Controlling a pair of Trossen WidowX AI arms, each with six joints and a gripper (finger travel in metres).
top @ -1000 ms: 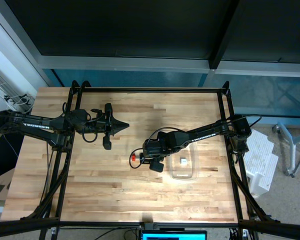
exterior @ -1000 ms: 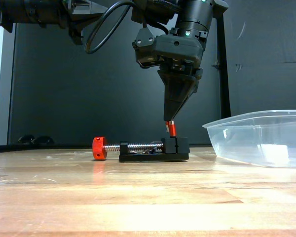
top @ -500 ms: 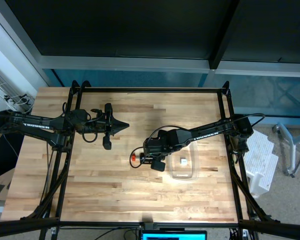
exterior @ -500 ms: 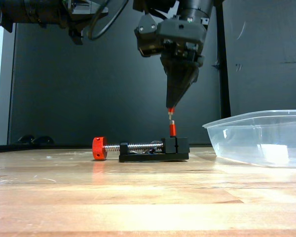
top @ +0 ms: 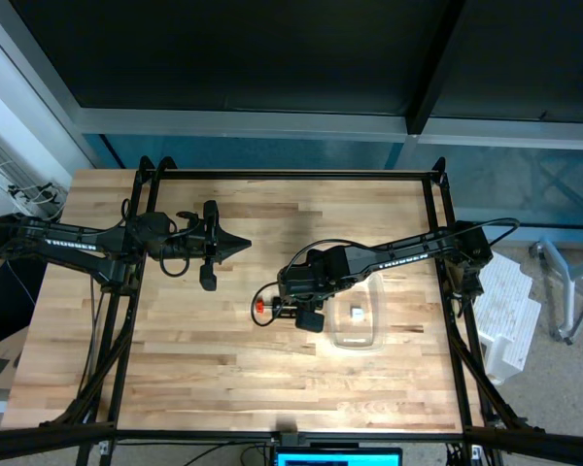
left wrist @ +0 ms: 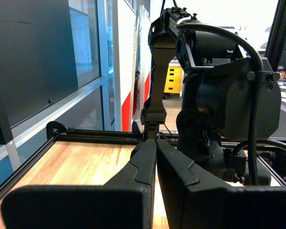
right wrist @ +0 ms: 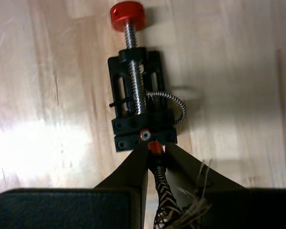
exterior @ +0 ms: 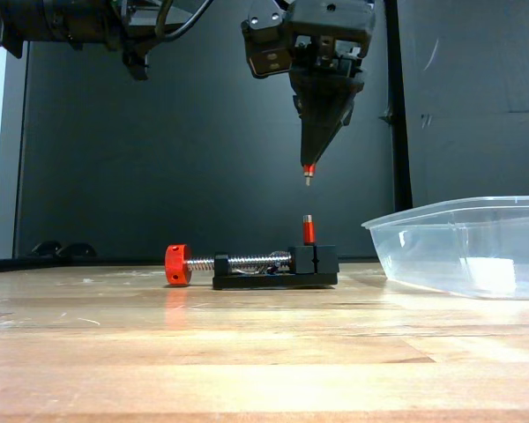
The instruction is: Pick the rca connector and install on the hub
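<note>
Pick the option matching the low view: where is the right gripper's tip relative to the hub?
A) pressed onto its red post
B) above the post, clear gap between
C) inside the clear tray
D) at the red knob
B: the right gripper, shut on the rca connector, hangs above the hub with open air over the red post; the left gripper is shut, over the table's left side.
</note>
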